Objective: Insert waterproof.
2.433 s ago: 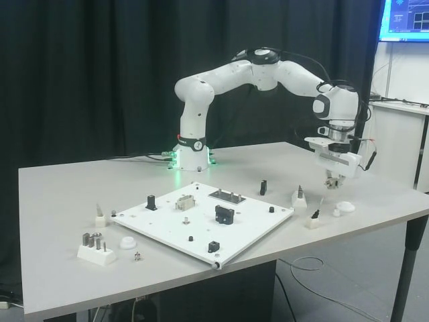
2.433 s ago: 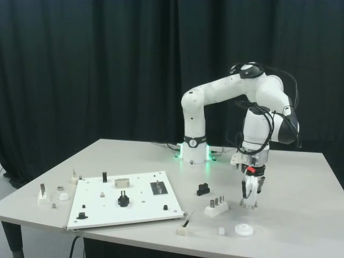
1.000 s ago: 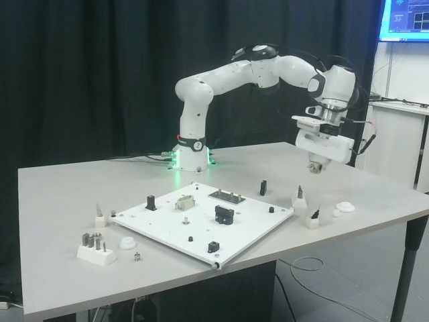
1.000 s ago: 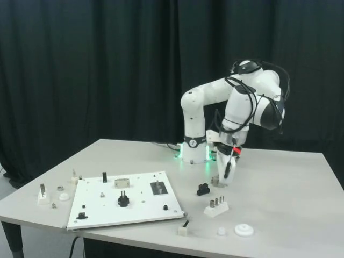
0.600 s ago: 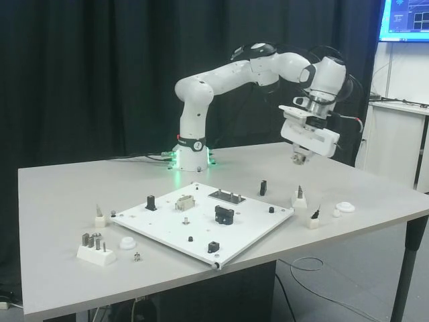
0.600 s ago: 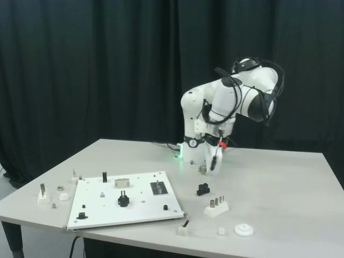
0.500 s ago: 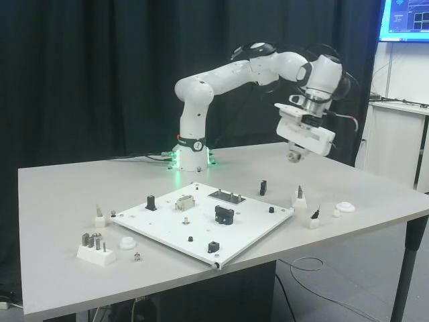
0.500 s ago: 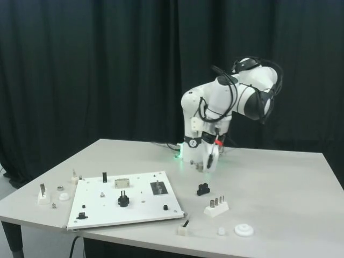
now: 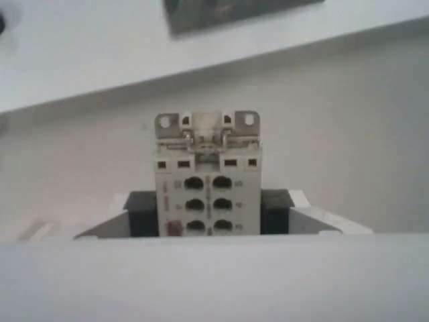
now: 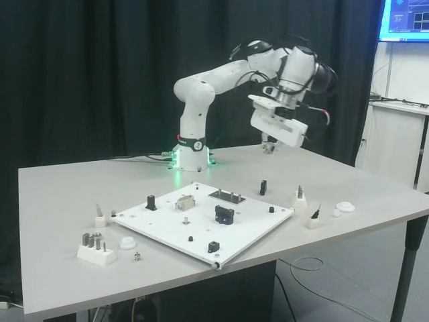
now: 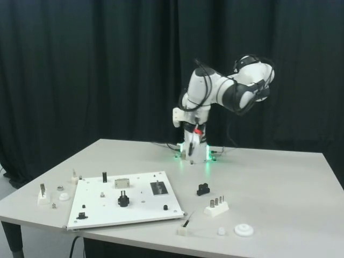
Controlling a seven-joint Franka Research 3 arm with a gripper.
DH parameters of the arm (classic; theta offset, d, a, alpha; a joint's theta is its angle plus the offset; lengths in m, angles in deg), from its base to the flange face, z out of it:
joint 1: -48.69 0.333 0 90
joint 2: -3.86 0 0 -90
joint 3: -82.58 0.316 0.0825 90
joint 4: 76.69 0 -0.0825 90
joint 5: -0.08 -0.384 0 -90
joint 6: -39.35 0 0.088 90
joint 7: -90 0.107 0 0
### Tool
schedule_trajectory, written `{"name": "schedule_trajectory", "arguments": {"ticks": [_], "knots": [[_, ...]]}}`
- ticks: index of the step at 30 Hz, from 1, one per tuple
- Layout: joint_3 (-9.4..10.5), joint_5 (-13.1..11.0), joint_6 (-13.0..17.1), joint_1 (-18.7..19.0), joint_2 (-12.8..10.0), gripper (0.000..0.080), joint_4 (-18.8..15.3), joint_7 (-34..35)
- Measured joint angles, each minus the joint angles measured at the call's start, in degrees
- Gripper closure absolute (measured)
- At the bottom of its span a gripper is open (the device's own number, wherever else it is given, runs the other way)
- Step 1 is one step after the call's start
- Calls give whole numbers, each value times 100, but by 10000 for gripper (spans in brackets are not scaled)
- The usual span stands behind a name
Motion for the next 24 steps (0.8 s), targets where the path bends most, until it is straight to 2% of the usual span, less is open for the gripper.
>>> {"name": "schedule_trajectory", "arguments": {"ticks": [13,24], "knots": [[-540,65,382,77,-1,491,-976,-1153],[-832,61,843,-11,1,491,-1539,-1876]]}}
